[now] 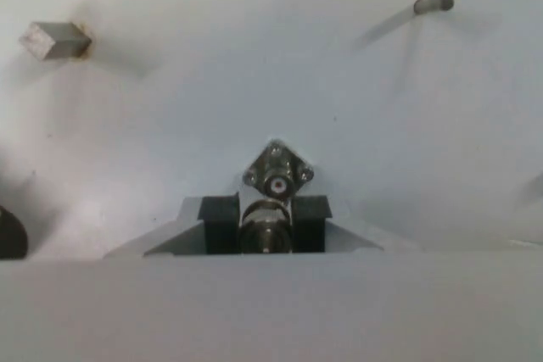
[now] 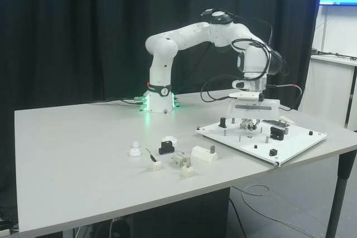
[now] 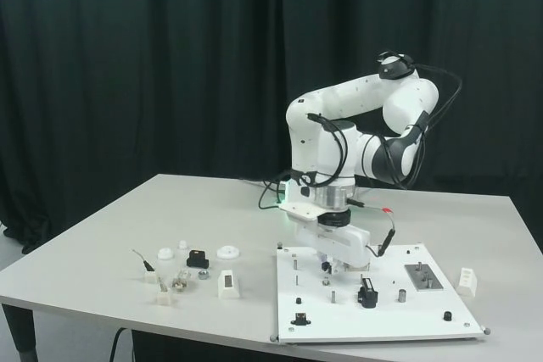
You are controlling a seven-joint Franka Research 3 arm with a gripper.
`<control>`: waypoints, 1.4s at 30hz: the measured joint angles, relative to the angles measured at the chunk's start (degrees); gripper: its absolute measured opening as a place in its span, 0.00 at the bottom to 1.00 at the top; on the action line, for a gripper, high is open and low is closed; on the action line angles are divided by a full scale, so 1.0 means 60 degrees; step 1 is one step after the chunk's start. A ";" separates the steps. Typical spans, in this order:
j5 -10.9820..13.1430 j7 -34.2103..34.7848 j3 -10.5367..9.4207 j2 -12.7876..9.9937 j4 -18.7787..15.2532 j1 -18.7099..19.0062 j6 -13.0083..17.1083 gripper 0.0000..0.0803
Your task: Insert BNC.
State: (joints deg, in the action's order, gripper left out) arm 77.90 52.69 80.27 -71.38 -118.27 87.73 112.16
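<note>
- The white arm (image 3: 356,108) reaches out from its base at the far side of the grey table (image 2: 72,137) and bends down over a white board (image 3: 373,315) that lies flat on the table.
- The gripper (image 1: 266,231) hangs low over the board; in the second room view it sits over the board's left half, near the far edge.
- Its two black fingers (image 1: 219,222) stand close on either side of the BNC connector (image 1: 266,226), a grey metal cylinder, and are clamped on it.
- In the wrist view the connector points at a BNC socket (image 1: 277,175), a square metal flange with a screw at each corner and a round port at its centre, fixed on the board.
- The connector's tip is just beside the socket's port; whether the two touch cannot be told.
- Also on the board in the wrist view: a small grey block (image 1: 55,40) and a thin grey pin (image 1: 433,4), both well apart from the socket.
- The second room view shows other fittings on the board: a black part (image 3: 367,292) near its middle, a grey plate with pegs (image 3: 423,277) to the right, and a white block (image 3: 467,281) at the right edge.
- Loose small parts (image 3: 191,273), white, black and grey, lie on the bare table to the left of the board, none in a tray or box.
- A green light (image 2: 144,101) glows at the arm's base.
</note>
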 joint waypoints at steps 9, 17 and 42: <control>0.0000 0.0033 -0.0130 0.0000 -0.0028 -0.0007 0.0289 0.15; 0.0000 0.0110 -0.0273 0.0000 -0.0042 -0.0034 0.0641 0.15; 0.0000 0.0189 -0.0280 0.0012 -0.0124 -0.0015 0.0698 0.15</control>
State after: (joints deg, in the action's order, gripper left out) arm 77.90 53.82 78.59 -71.30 -119.01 87.64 116.35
